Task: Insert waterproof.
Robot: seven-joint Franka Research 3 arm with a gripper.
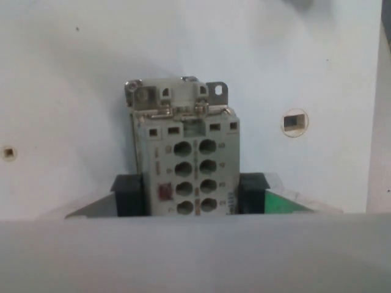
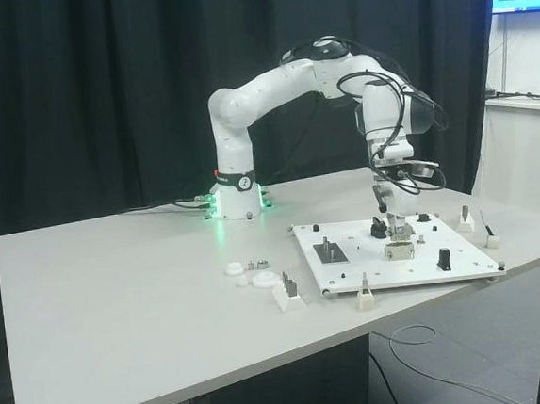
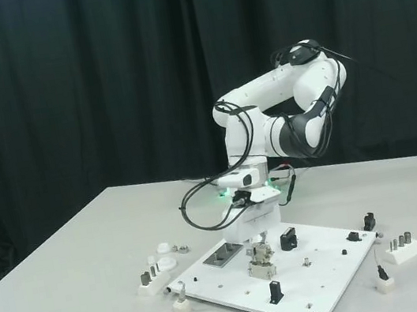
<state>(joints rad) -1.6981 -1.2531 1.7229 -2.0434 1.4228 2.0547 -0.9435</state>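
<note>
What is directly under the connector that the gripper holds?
The connector, pinched by the black fingers, stands over its mating housing on the white board. How deep it is seated is hidden by the connector itself.

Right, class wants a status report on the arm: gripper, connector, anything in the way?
Gripper shut on waterproof connector. Connector held over white board. Nothing seen blocking it.

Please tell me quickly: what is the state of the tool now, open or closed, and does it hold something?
Tool: closed on the grey rectangular plastic connector block with round holes.
</note>
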